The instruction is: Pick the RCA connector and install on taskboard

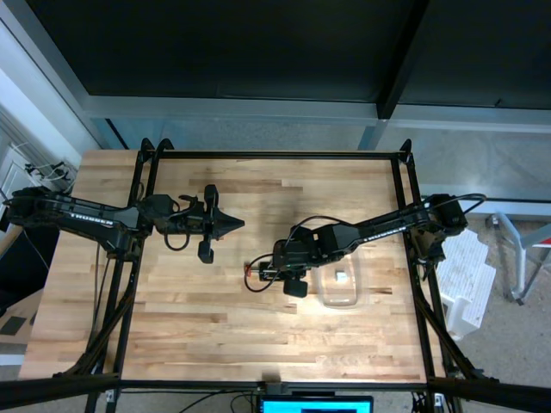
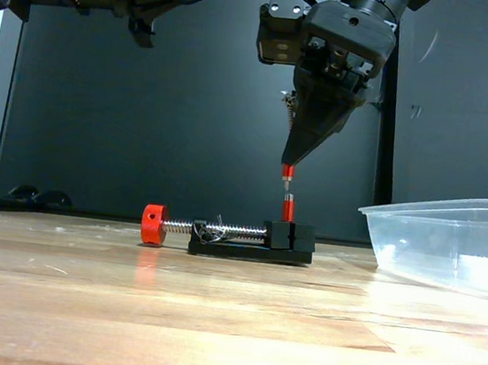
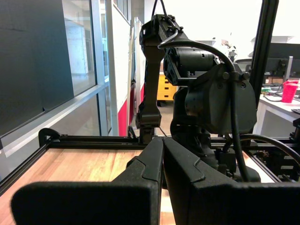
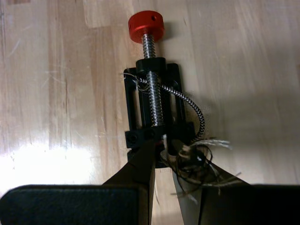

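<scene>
- Wooden table (image 2: pixel 209 321) up front, with a clear tub (image 2: pixel 451 235) to the right.
- Right gripper (image 2: pixel 288 163) is pinched on the tiny plug (image 2: pixel 287 181), just above the red post of the black block (image 2: pixel 250 241).
- This looks like the insertion step: next, lower straight and aligned.
- Left gripper (image 1: pixel 234 224) hangs far left, fingers together.

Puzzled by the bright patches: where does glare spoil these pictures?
Right wrist view: white glare on the pale wooden table beside the right pincer, which holds the tiny red-and-silver RCA connector over the small black taskboard block; left wrist view: overexposed background behind the left pincer, held above the table.
</scene>
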Available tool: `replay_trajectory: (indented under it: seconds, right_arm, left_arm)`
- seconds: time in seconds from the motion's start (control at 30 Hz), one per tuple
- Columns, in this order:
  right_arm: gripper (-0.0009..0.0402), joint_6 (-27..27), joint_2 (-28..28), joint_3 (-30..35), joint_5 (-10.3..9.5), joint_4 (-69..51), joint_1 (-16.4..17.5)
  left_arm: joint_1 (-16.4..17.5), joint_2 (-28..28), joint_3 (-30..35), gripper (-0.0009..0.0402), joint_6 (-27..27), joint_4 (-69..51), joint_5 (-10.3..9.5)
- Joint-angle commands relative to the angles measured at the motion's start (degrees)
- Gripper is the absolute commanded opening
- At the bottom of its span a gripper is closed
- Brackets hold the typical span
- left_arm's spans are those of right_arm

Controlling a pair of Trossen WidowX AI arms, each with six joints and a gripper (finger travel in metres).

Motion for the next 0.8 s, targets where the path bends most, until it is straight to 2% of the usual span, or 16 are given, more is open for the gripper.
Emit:
replay_trajectory:
  seconds: [0.03,0.8]
  right_arm:
    - [0.0000,-0.11,-0.07,-0.17,-0.13,-0.02,0.00]
    - [0.0000,-0.96,0.04,-0.94,-0.17,0.09,-0.39]
  left_arm:
    - [0.00,0.02,0.02,0.0000,0.02,0.02,0.02]
    - [0.02,0.02,0.02,0.0000,0.00,-0.07,0.02]
